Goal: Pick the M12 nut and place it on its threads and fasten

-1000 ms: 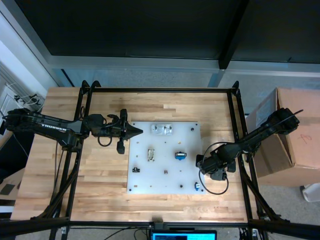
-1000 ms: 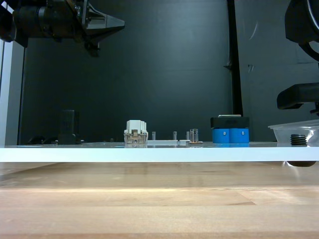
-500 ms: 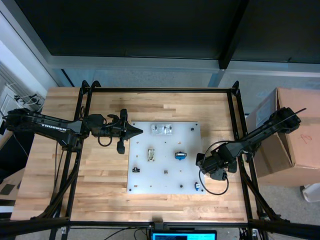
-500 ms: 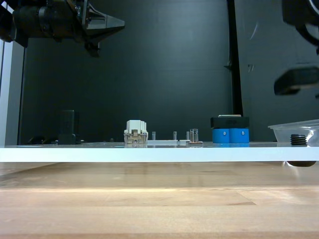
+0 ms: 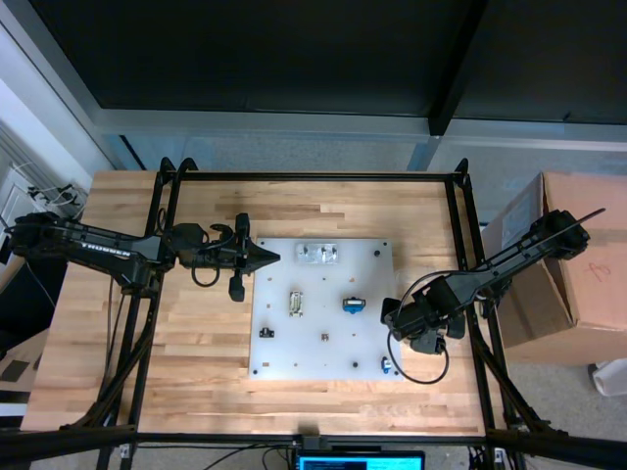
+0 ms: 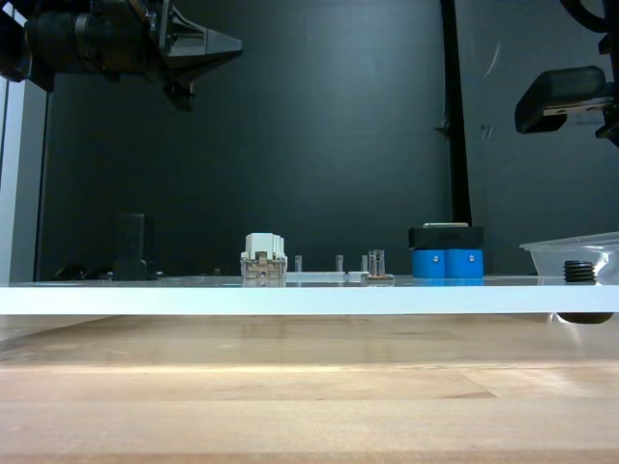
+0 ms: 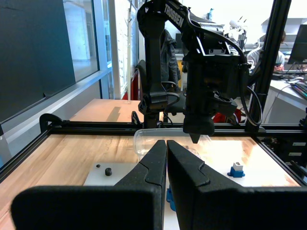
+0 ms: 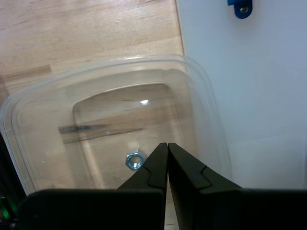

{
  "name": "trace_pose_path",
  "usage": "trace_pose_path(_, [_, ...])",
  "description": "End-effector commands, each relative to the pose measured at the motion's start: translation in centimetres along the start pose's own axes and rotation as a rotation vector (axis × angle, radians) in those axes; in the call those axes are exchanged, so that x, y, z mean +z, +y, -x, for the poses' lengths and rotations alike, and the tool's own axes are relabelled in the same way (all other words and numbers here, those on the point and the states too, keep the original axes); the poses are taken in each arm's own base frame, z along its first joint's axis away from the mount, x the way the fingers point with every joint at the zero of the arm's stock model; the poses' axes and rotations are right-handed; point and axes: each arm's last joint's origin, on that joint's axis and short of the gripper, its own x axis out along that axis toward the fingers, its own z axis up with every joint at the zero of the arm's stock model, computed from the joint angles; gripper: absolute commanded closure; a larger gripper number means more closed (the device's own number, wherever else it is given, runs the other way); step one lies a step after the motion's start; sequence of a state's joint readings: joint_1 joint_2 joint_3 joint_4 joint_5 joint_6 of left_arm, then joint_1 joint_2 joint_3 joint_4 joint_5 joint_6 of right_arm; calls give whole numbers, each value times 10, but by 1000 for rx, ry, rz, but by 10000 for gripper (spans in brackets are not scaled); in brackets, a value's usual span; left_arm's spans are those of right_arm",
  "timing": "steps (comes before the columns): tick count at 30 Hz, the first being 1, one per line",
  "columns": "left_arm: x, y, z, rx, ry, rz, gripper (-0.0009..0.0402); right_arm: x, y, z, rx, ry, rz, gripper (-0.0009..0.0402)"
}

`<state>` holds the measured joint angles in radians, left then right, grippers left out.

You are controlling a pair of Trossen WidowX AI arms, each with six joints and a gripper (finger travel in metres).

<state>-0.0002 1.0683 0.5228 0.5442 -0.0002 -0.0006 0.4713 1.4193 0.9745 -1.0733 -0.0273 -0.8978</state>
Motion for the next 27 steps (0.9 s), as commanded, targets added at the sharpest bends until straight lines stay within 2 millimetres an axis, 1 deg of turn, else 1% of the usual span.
trace_pose_path(1, [0, 0, 0, 0, 0, 0, 393, -3, 4, -1, -2, -2, 0, 393])
trace_pose_path(6, [0, 0, 0, 0, 0, 0, 393, -12, 12, -7, -6, -4, -7, 393])
trace_pose_path(10, [0, 0, 0, 0, 0, 0, 393, -24, 16, -14, -5, -1, -39, 392])
trace_pose_path(13, [0, 0, 0, 0, 0, 0, 393, -35, 18, -19, 2, 7, -78, 383])
trace_pose_path(15, [0, 0, 0, 0, 0, 0, 393, -40, 18, -23, -4, 5, -139, 367])
trace_pose_path(18, [0, 0, 0, 0, 0, 0, 393, -45, 18, -28, -18, -5, -194, 329])
trace_pose_path(23, [0, 0, 0, 0, 0, 0, 393, -47, 20, -39, -22, -9, -197, 260])
trace_pose_path(27, [0, 0, 0, 0, 0, 0, 393, -50, 24, -46, -15, -3, -205, 225])
